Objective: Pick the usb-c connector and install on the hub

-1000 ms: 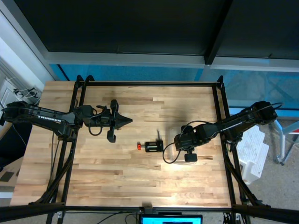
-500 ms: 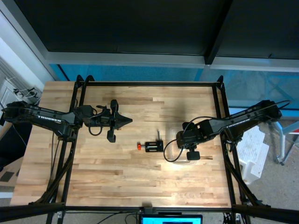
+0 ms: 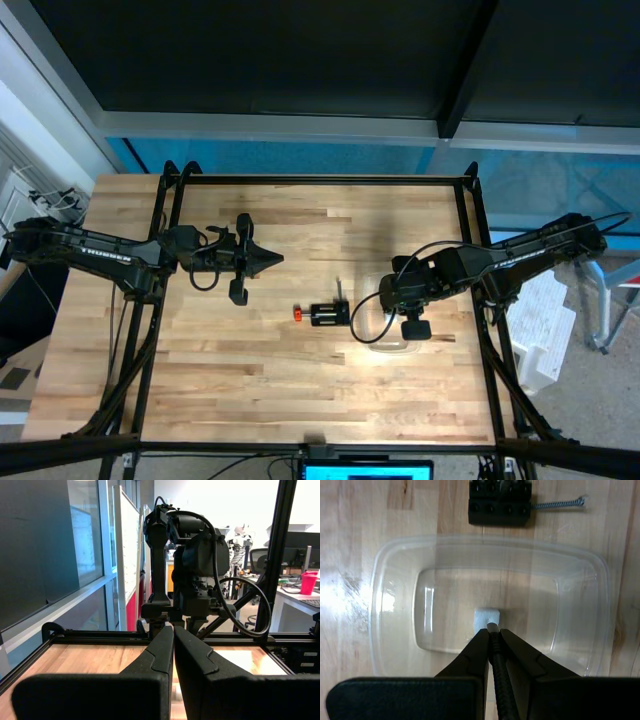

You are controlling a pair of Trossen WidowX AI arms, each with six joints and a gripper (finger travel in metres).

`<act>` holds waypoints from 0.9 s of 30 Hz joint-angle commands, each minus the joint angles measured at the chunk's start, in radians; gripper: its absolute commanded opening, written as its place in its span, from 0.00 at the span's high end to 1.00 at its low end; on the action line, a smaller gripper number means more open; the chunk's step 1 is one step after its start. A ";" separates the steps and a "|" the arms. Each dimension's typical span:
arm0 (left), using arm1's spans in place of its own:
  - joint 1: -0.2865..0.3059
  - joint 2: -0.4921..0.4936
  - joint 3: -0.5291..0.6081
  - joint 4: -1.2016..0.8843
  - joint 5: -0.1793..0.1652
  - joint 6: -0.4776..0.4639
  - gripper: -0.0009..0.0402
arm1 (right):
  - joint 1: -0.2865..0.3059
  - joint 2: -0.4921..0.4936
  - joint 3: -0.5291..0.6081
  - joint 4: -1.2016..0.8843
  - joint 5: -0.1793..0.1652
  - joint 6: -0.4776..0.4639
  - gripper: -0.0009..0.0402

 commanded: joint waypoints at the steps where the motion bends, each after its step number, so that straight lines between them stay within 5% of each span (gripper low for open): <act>1: 0.000 0.000 0.000 0.000 0.000 0.000 0.98 | -0.008 0.002 -0.001 0.008 0.000 0.000 0.98; 27: 0.000 0.000 0.000 0.000 0.000 0.000 0.98 | -0.071 0.265 0.201 0.056 -0.002 -0.063 0.98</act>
